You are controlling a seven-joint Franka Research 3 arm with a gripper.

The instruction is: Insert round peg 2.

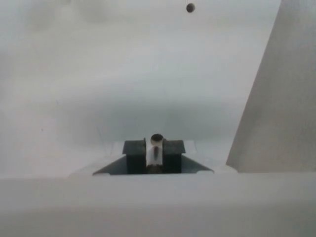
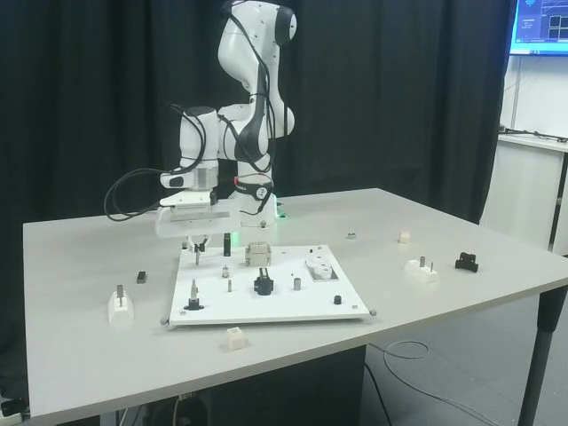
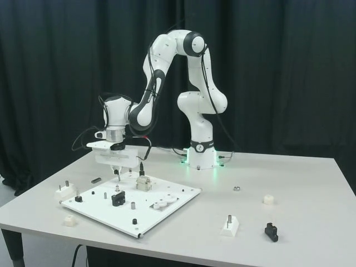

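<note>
In the wrist view my gripper (image 1: 156, 157) is shut on a thin round peg (image 1: 156, 146), which stands upright between the two black fingertips (image 1: 134, 154). In the room views the gripper (image 2: 197, 248) (image 3: 115, 172) hangs just above the back left corner of the white board (image 2: 284, 306) (image 3: 167, 214), pointing straight down. The peg's lower end is close to the board; I cannot tell whether it touches. The board carries several small pegs, black parts and a grey block (image 2: 257, 254).
A white holder with a peg (image 2: 120, 304) and a white cube (image 2: 234, 338) lie left of and in front of the board. To the right are another white peg holder (image 2: 422, 269), a black piece (image 2: 467, 262), a white cap (image 2: 405, 237) and a nut (image 2: 351, 235).
</note>
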